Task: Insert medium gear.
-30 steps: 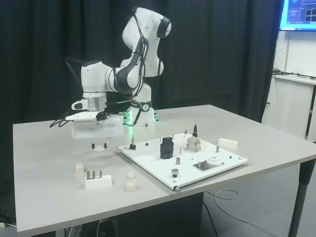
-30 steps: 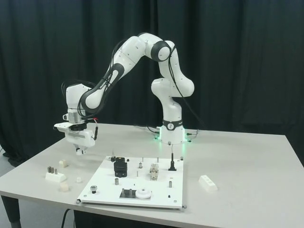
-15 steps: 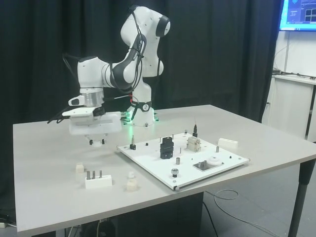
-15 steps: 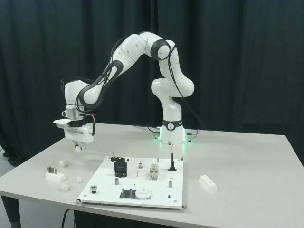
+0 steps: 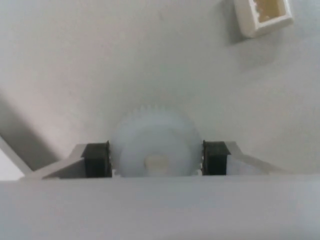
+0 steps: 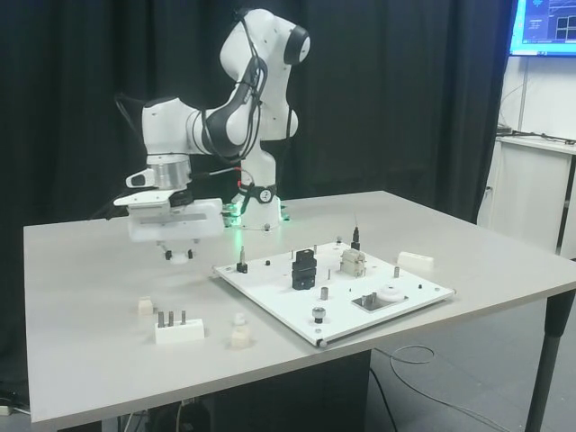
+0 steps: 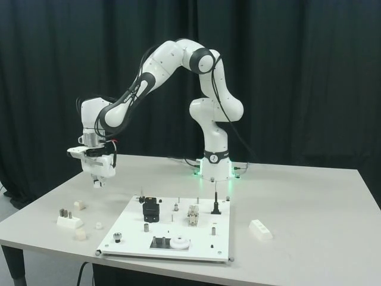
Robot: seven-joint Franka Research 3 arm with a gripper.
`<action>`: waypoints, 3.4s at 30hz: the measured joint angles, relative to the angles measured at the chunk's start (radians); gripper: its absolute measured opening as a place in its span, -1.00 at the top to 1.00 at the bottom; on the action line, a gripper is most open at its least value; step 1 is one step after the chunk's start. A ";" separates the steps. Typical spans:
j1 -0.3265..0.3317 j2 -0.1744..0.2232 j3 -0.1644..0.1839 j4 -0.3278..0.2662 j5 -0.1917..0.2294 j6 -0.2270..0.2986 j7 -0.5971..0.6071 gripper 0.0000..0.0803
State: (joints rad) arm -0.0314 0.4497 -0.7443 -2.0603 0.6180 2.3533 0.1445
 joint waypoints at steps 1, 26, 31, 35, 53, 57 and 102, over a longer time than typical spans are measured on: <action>0.004 -0.001 0.000 0.002 0.000 0.000 0.012 0.01; 0.174 0.010 0.002 0.107 -0.020 0.007 0.435 0.01; 0.216 0.021 0.004 0.126 -0.052 0.012 0.560 0.01; 0.248 0.033 0.007 0.143 -0.083 0.014 0.661 0.01; 0.312 0.064 0.103 0.222 -0.209 0.018 1.053 0.01; 0.315 0.064 0.132 0.235 -0.231 0.018 1.107 0.01; 0.369 0.153 0.279 0.320 -0.292 0.008 1.380 0.01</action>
State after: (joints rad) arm 0.3375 0.6031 -0.4650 -1.7408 0.3265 2.3616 1.5246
